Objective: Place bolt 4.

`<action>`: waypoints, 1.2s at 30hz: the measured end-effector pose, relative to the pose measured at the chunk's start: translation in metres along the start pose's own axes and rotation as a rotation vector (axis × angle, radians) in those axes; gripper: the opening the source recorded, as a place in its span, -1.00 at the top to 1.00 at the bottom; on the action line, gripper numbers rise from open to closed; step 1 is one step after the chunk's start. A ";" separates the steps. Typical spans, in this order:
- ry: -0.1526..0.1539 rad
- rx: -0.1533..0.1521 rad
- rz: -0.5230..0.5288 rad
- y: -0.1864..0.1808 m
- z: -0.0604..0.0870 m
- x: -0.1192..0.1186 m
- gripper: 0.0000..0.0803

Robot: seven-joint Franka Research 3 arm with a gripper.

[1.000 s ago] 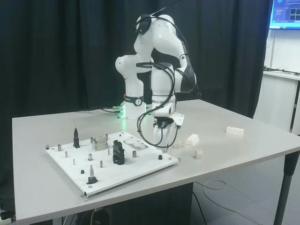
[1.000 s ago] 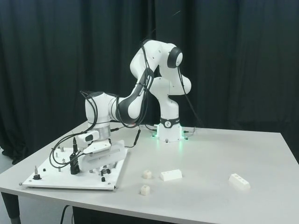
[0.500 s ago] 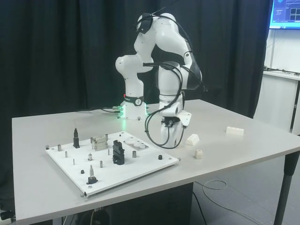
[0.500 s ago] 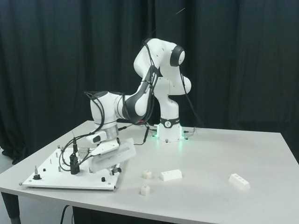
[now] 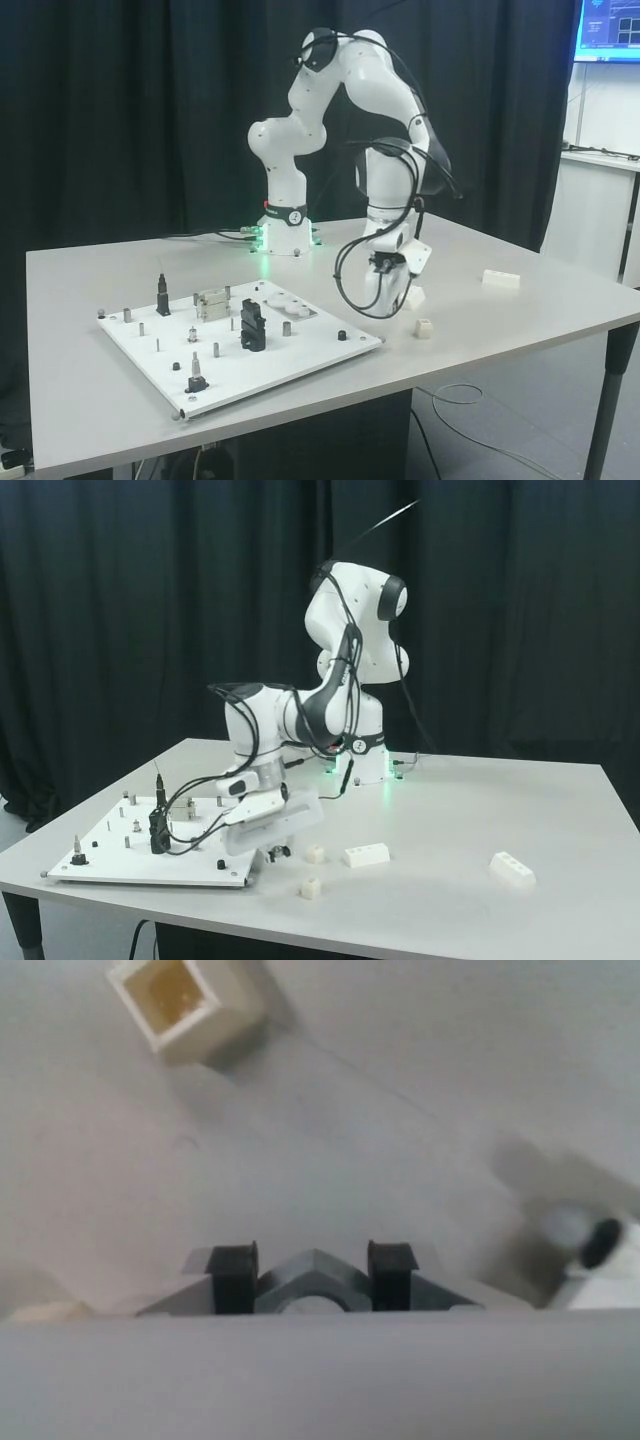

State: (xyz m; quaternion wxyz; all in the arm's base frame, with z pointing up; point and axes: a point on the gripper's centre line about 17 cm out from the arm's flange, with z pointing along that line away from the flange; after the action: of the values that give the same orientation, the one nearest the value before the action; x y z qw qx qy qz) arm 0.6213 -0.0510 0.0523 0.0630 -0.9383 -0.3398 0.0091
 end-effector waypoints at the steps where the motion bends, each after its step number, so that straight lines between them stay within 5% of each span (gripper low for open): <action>1: -0.003 -0.003 0.006 -0.002 0.002 0.000 0.42; 8: -0.028 -0.020 0.048 -0.016 0.021 -0.003 0.42; 19: -0.017 -0.069 0.063 -0.028 0.046 -0.002 0.42; 34: 0.007 -0.107 0.081 -0.036 0.047 0.004 0.42; 35: 0.008 -0.109 0.079 -0.037 0.045 0.005 -0.54; 36: 0.009 -0.110 0.076 -0.037 0.043 0.006 -0.54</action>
State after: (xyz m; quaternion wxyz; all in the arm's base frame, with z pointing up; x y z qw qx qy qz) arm 0.5995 -0.0142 0.0142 0.0124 -0.9527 -0.3036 -0.0114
